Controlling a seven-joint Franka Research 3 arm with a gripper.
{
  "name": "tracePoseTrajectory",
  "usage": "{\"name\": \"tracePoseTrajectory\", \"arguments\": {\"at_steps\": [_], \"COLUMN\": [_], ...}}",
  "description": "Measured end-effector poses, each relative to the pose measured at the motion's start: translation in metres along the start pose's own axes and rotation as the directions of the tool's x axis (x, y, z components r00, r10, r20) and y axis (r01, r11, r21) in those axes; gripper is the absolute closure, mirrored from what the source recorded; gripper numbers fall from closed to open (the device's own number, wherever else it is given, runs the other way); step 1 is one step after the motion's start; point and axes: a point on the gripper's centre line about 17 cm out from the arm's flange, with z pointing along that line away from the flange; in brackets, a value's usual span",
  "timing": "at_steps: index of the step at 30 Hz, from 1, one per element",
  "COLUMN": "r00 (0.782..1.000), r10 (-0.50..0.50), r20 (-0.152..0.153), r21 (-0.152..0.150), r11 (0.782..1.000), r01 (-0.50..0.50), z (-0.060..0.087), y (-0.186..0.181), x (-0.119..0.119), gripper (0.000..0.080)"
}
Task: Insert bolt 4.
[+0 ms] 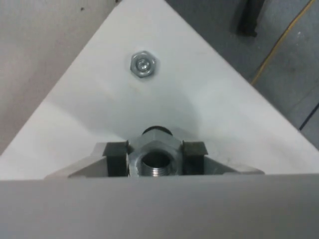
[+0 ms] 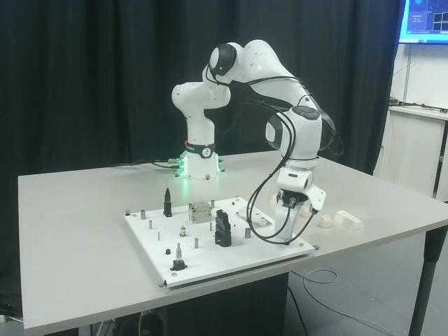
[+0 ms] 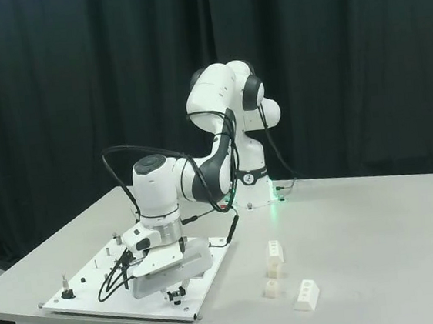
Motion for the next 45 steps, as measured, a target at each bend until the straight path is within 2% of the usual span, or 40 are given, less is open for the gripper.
{"name": "tracePoseTrajectory", "arguments": {"at_steps": [8,12,23,27,31,37,45], "r00": [0.999,0.993,0.945,0.916,0.872,0.821,0.727], "r10": [0.046,0.114,0.326,0.401,0.489,0.572,0.687], "r20": [-0.001,-0.002,-0.003,-0.004,-0.005,-0.005,-0.005], "r21": [0.0,0.001,0.002,0.004,0.006,0.008,0.011], "r11": [0.999,0.994,0.945,0.916,0.872,0.821,0.727], "r01": [-0.046,-0.114,-0.326,-0.401,-0.489,-0.571,-0.687], "z": [0.0,0.0,-0.0001,-0.0002,-0.0001,-0.0001,-0.0001], "y": [0.0002,0.0003,0.0005,0.0006,0.0007,0.0009,0.0012], "x": [0.0,0.0001,0.0002,0.0003,0.0004,0.0004,0.0004], "gripper": [0.0578,0.0578,0.0578,0.0578,0.0578,0.0578,0.0578]}}
